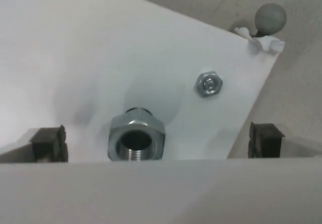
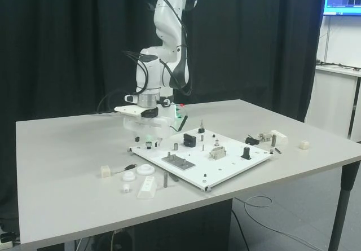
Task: Remove bolt 4.
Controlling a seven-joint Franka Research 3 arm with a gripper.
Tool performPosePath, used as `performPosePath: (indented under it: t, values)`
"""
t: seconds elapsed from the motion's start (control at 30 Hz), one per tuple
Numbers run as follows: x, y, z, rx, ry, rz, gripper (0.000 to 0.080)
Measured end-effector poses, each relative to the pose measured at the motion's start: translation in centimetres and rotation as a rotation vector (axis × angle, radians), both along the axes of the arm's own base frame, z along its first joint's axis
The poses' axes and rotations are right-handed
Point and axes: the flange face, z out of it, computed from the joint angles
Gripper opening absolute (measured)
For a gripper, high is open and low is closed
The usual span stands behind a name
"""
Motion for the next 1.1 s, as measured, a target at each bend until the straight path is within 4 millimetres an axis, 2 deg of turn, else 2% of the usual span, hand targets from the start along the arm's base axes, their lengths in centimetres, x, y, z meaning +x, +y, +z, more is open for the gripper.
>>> performPosePath:
  t: [0.77,0.8,0.97,1.0,1.1]
  values:
    - [-0.42,-0.75,0.14,-0.002,-0.018,0.006,0.08]
    - [-0.44,-0.78,0.13,-0.002,-0.018,0.012,0.0707]
    - [-0.46,-0.8,0.1,0.003,-0.025,0.019,0.0707]
    - [-0.41,-0.72,0.09,0.006,-0.029,0.016,0.0545]
    - [-0.26,-0.45,0.05,0.015,-0.04,0.02,0.0545]
